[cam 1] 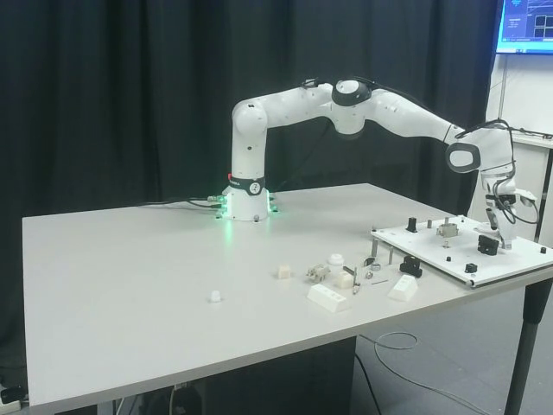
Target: Remove round peg 4.
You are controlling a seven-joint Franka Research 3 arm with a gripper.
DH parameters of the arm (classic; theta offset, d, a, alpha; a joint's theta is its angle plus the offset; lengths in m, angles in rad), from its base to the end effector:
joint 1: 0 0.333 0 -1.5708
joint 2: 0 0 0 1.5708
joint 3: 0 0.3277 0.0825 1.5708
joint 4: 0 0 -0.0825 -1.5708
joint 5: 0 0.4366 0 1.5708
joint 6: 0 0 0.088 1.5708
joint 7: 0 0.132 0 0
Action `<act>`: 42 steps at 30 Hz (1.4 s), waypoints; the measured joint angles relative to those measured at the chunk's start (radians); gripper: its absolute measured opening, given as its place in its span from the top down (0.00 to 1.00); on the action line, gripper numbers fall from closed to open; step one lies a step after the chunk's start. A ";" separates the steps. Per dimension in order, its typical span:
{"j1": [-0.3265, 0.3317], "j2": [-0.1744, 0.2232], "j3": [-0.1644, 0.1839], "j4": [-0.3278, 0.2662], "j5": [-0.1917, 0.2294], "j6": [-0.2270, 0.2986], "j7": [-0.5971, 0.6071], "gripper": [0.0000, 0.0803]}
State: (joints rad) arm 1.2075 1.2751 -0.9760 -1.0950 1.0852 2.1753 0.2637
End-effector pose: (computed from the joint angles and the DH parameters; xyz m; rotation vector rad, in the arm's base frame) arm 0.6760 0.5164 0.1707 -2.9819 -0.0078 -0.3353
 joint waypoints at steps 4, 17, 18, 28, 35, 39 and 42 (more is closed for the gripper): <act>-0.001 0.000 0.001 0.000 0.000 0.000 0.004 0.26; 0.001 -0.001 0.013 0.008 -0.004 -0.003 0.031 0.67; 0.001 -0.001 0.013 0.008 -0.004 -0.003 0.034 0.67; 0.001 -0.001 0.013 0.008 -0.005 -0.003 0.036 0.82; 0.001 -0.001 0.013 0.009 -0.006 -0.003 0.036 0.82; 0.001 -0.002 0.013 0.009 -0.007 -0.004 0.036 0.82; 0.001 -0.006 0.013 0.009 -0.012 -0.008 0.036 0.82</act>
State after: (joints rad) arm 1.2084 1.2689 -0.9629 -1.0864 1.0735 2.1678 0.2999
